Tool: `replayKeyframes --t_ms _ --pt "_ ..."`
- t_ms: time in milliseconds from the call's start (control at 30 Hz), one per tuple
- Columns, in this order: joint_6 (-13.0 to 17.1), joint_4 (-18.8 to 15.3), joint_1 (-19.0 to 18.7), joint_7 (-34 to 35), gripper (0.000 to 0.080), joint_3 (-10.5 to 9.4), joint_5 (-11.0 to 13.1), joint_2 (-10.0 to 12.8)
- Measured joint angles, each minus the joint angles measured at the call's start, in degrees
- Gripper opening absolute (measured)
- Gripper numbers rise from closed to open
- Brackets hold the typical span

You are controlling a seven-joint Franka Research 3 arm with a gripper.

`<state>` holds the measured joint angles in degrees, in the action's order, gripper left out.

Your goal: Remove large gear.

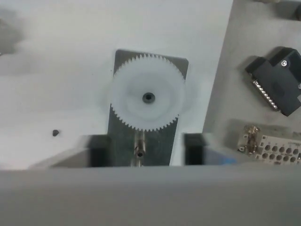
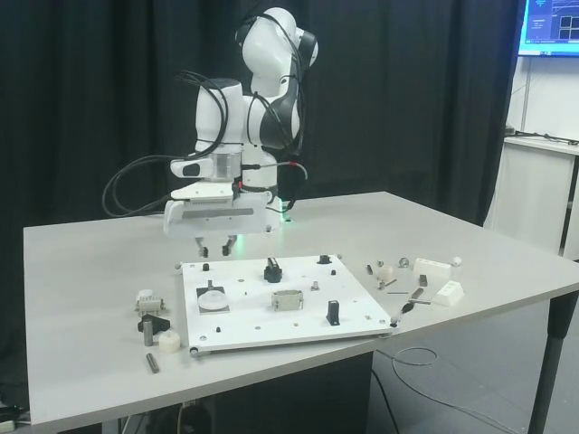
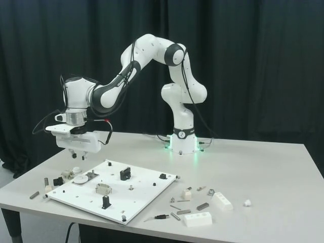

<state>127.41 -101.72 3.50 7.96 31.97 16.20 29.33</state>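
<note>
The large white gear (image 1: pixel 148 98) lies flat on a grey metal plate (image 1: pixel 122 136), with a dark hole at its centre. That plate is set in the white board (image 2: pixel 289 325). In the room views the gear (image 2: pixel 213 301) (image 3: pixel 80 179) sits near the board's edge on the arm's side. My gripper (image 1: pixel 147 149) (image 2: pixel 215 248) (image 3: pixel 78 155) hangs open well above the gear, with nothing between its black fingers (image 1: pixel 100 150). A short metal pin (image 1: pixel 139 149) stands on the plate beside the gear.
Off the board, close to the gear, lie a black plug connector (image 1: pixel 277 80) and a multi-pin connector (image 1: pixel 270 147). The board carries a black block (image 2: pixel 272 269), a grey housing (image 2: pixel 287 298) and a black post (image 2: pixel 333 311). Loose white blocks (image 2: pixel 432 268) lie on the table.
</note>
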Motion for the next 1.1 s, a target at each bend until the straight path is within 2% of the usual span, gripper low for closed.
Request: replayKeyframes --t_ms 100,133,300,333,467,500,1100 --pt "0.39 0.00 0.00 0.00 0.0142 -0.01 0.07 0.43" --pt "0.50 0.00 0.00 0.00 0.0489 -0.02 0.08 0.57" --pt "1.12 0.00 0.00 0.00 0.0489 -0.07 0.29 1.34" --pt "1.28 0.00 0.00 0.00 0.0728 -0.07 0.34 1.52" --pt "1.86 0.01 0.00 0.00 0.0728 -0.07 0.79 2.23" --pt "2.04 0.01 0.00 0.00 0.0787 -0.07 1.01 2.41" --pt "5.19 0.08 0.12 -0.94 0.0800 -0.11 4.55 6.19"
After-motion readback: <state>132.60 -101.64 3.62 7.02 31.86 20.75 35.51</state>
